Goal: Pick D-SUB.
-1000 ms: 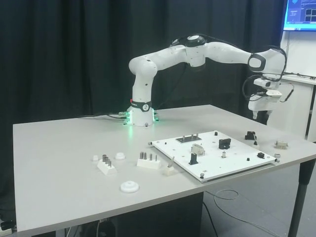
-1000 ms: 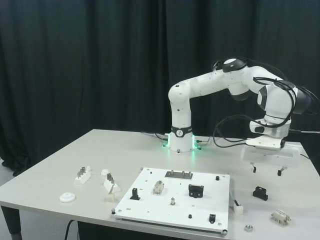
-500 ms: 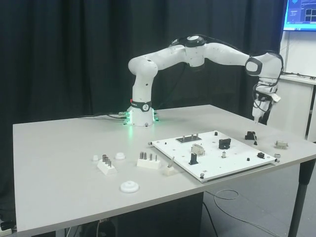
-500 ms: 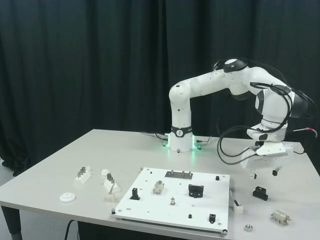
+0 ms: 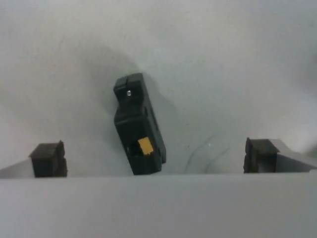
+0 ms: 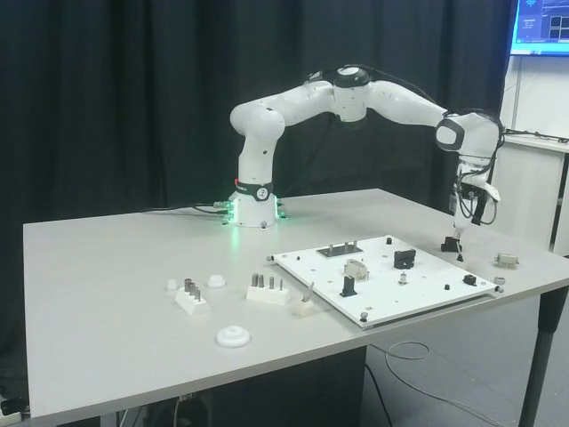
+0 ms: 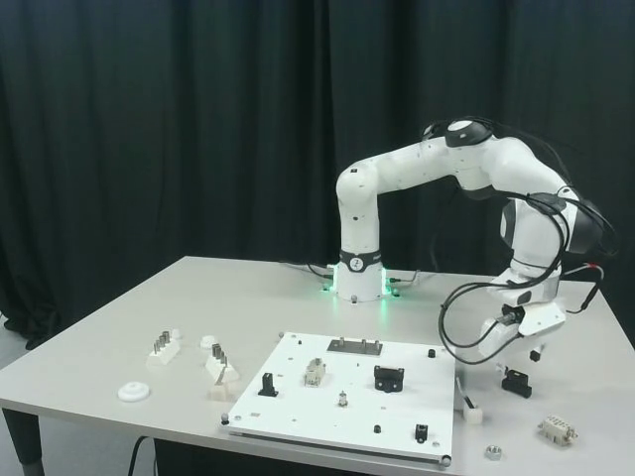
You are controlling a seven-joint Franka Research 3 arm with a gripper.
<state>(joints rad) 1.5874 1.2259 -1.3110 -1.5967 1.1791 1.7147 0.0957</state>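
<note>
The gripper (image 5: pixel 153 157) hangs low over the worktop (image 6: pixel 107 267), its 2 fingers (image 5: pixel 48 159) spread wide on either side of a black block (image 5: pixel 137 126) — presumably lined up to close on it. The D-SUB (image 7: pixel 558 430) looks to be the pale connector lying well apart, nearer the worktop's edge — untouched.
</note>
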